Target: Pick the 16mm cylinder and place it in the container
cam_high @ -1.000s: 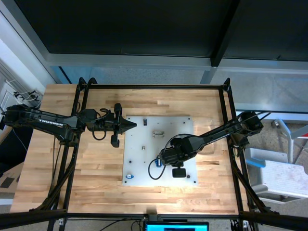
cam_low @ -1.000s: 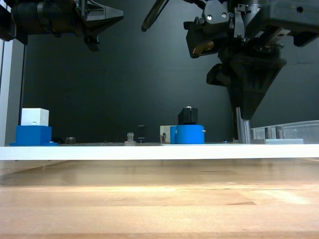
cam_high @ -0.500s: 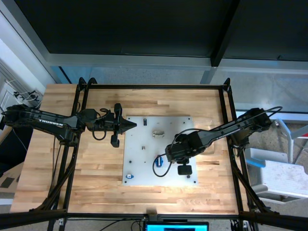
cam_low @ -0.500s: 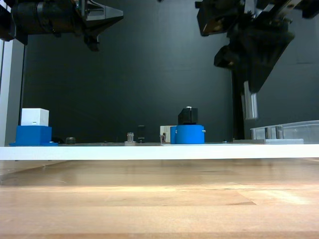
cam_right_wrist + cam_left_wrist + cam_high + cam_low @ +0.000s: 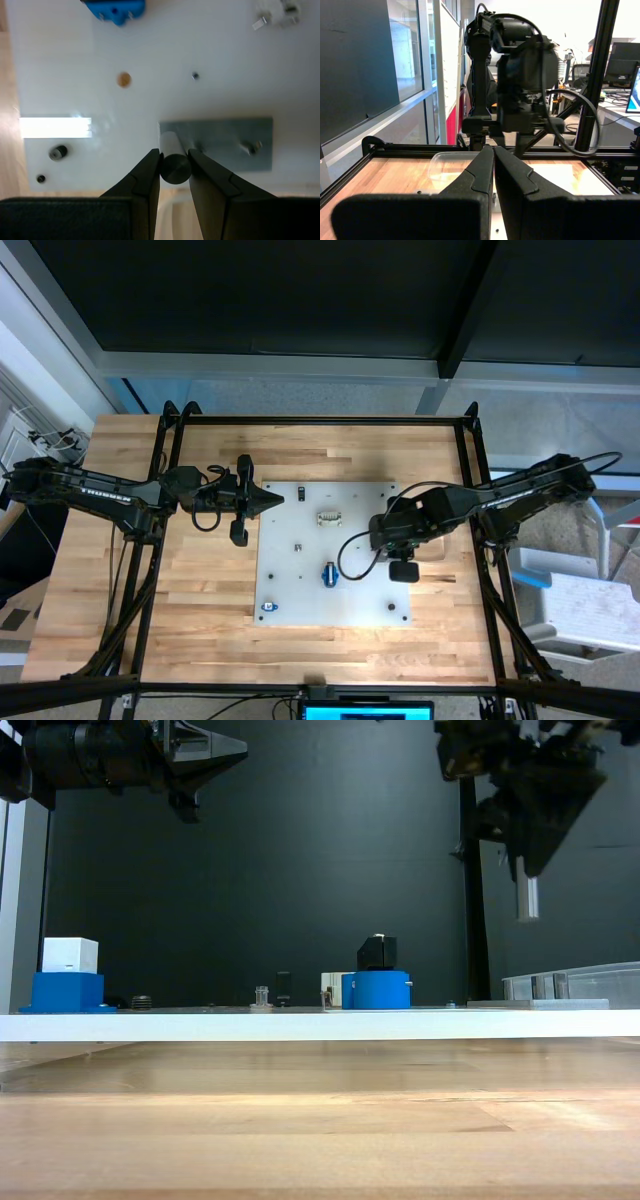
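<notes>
The right gripper [image 5: 174, 156] had its fingers clamped on the 16mm cylinder [image 5: 175, 168], high over the task board's [image 5: 290, 585] right edge, near the container [image 5: 575, 982]. On so smooth a peg, a jolt might let it slip and drop short. The right wrist camera showed the clamp; only the low view showed its height. The left gripper [image 5: 276, 499] sat closed, empty, by the board's left edge.

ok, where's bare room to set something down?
Free: wood strip between the white board and the table near edge; the board's near middle, between the small blue block and the dark peg. Crowded: the board's right side, where the right gripper holds the 16mm cylinder near the container; the left gripper, shut, hangs over its far left corner.
</notes>
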Available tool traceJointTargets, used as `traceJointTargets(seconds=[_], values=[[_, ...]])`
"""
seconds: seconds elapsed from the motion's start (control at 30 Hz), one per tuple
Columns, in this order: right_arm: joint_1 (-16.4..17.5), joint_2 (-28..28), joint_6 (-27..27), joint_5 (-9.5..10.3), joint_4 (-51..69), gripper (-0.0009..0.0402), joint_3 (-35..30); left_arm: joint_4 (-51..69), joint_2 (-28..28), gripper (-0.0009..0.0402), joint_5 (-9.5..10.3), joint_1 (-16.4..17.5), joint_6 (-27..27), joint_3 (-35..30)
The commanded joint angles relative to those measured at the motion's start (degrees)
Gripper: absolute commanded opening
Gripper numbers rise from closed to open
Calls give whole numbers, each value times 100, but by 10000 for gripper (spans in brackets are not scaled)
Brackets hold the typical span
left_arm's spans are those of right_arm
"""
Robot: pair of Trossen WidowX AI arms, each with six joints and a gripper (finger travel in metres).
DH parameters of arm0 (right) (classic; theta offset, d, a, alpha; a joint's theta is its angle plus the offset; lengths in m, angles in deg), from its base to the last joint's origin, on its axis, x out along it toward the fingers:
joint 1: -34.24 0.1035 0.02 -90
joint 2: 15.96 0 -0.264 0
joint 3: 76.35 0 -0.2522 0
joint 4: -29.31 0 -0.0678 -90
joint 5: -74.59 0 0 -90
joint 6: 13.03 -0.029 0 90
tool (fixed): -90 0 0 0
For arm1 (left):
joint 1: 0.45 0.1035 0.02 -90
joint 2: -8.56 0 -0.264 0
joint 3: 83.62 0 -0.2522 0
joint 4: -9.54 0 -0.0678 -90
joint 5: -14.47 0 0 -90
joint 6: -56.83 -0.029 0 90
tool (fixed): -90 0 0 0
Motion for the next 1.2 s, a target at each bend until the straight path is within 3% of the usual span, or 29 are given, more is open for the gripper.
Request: traceJointTargets(seconds=[0.03,0.53,1.03,1.2], values=[[-94,-262,-55,0,2,16,313,2,0,0,0,2,0,0],[-435,-1331,-442,-2,334,16,1252,0,0,0,0,0,0,0],[-1023,-1784,-844,4,369,16,2221,0,2,0,0,0,0,0],[-1150,-1784,-896,203,208,16,2479,2,0,0,0,0,0,0]])
